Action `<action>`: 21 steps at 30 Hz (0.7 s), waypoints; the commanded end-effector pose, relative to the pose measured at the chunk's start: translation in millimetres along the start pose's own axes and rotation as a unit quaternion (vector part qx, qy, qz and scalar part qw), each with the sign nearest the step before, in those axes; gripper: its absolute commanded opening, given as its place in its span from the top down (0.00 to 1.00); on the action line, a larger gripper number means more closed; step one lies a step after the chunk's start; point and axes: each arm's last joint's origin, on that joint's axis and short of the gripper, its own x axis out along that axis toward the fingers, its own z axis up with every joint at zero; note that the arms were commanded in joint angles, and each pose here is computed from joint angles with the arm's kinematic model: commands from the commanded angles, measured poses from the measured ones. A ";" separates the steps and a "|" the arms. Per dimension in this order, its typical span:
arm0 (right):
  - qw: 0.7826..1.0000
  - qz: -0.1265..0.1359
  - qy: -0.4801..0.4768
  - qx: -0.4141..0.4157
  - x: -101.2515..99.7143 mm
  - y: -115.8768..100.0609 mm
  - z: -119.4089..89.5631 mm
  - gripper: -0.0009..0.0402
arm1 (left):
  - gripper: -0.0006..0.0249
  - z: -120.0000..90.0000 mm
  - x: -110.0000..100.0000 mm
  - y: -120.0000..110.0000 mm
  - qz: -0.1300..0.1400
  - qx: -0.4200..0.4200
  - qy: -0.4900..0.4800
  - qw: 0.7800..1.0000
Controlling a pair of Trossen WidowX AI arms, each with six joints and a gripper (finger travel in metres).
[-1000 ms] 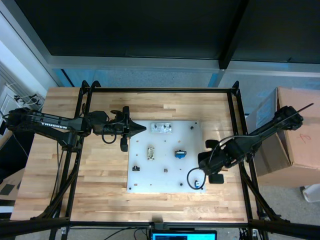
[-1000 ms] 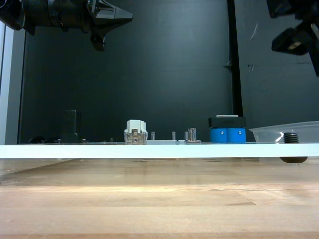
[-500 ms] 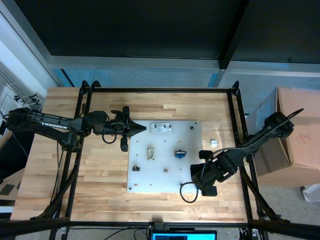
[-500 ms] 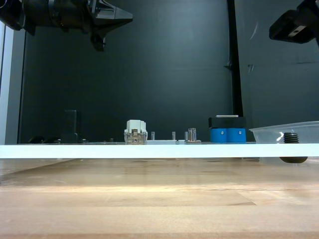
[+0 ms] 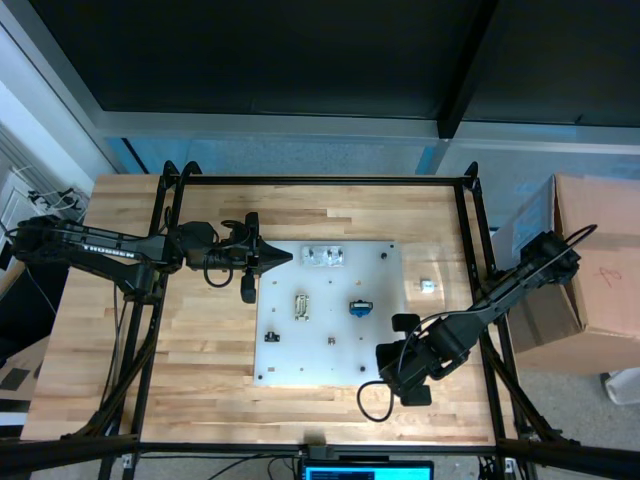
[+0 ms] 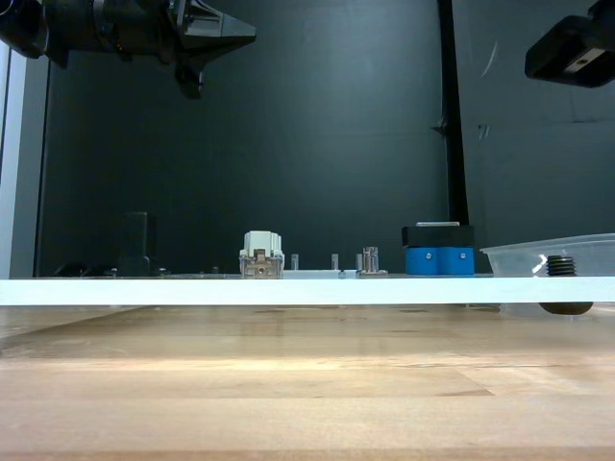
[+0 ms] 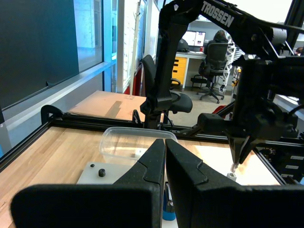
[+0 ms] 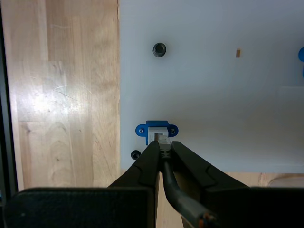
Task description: Pick the RJ45 connector and install on the taskboard
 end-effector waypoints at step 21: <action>1.000 -0.002 0.002 -0.013 10.3 2.9 -2.9 0.98 | 0.97 0.0 0.1 0.0 0.000 0.000 0.000 1.000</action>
